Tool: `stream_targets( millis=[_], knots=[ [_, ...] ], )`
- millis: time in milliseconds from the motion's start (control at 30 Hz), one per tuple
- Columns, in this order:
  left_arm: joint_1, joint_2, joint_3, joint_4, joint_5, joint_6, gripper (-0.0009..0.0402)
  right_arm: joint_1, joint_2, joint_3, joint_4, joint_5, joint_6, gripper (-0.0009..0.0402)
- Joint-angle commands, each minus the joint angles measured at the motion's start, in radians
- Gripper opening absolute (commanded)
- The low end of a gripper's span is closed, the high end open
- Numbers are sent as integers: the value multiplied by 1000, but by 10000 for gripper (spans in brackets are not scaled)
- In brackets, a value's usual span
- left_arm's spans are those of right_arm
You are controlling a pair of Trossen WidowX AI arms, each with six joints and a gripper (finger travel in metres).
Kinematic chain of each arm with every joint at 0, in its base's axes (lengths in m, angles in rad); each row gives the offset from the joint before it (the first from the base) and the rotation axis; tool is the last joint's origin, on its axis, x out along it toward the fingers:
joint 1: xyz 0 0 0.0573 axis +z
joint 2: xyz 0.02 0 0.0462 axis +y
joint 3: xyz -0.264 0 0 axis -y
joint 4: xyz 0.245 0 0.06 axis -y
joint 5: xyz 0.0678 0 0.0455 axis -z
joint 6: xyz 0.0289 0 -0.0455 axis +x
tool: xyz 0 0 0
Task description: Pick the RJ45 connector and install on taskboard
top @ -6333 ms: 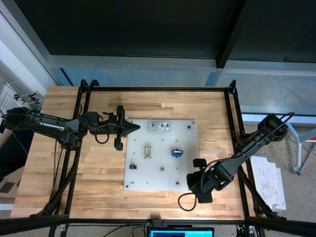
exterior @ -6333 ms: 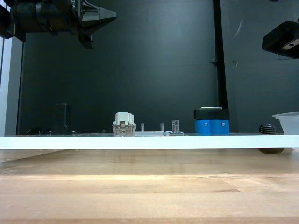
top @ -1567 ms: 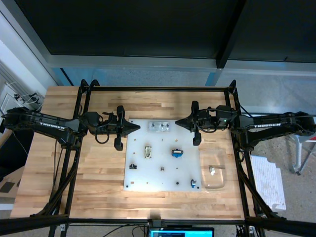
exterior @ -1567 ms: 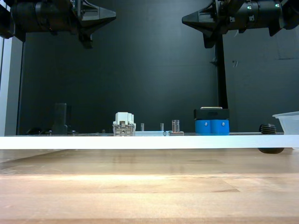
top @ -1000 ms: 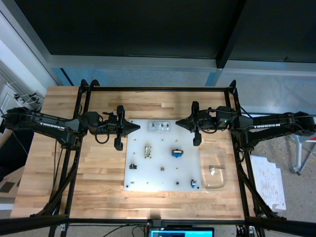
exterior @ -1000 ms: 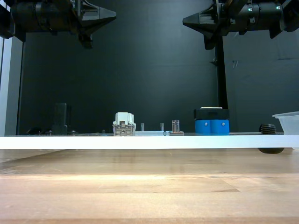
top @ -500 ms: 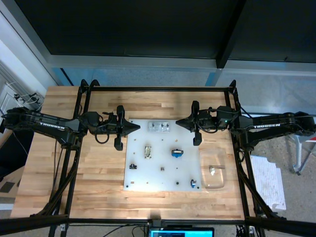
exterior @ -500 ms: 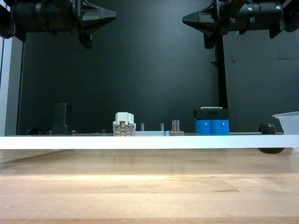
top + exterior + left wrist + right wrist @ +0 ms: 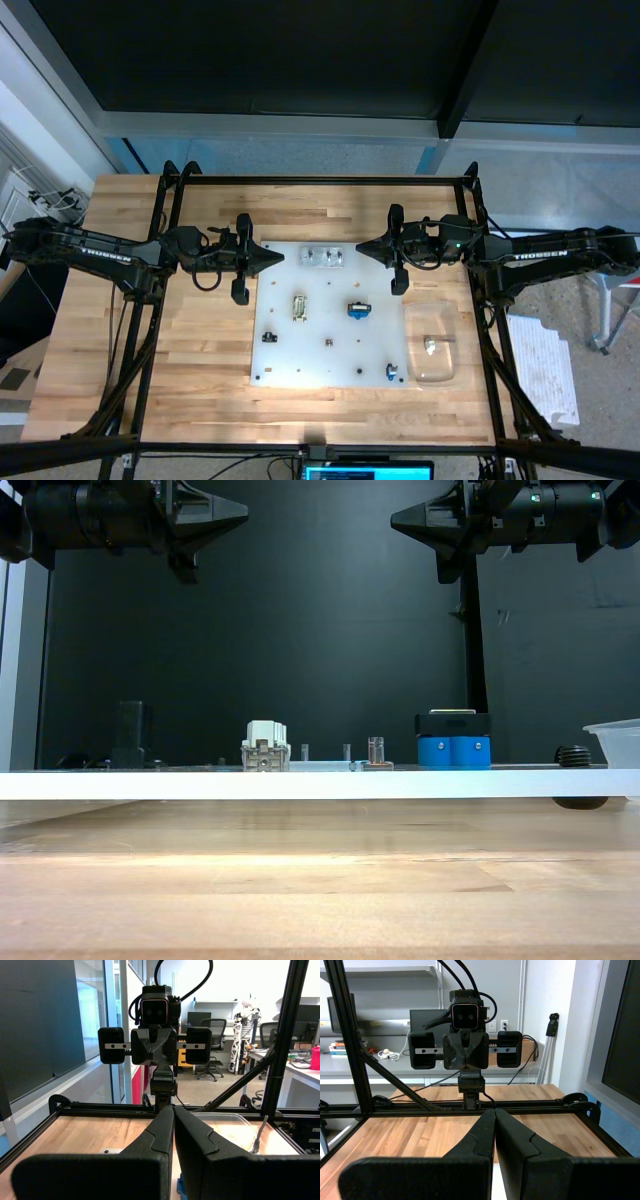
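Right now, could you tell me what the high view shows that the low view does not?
Only the high view shows the top of the small blue jack at the white board's near right corner and the pale block in the clear tray; the connector I cannot place. Only the low view shows how far the left gripper and right gripper hang above the board. Both show the two grippers shut, tips facing each other.

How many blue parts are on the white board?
2 on the white board: a blue block near its middle and the small blue jack at its near right corner; none seems hidden. Both shut, the left gripper and right gripper hang high near its far corners.
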Motion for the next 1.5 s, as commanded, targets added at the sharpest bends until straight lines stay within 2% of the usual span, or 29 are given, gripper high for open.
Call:
stream_targets(
  millis=[33, 1500],
  knots=[
    [0, 0, 0, 0, 0, 0, 0, 0, 0, 1, -1, 0, 0, 0],
    [0, 0, 0, 0, 0, 0, 0, 0, 0, 1, -20, 1, 0, 0]
  ],
)
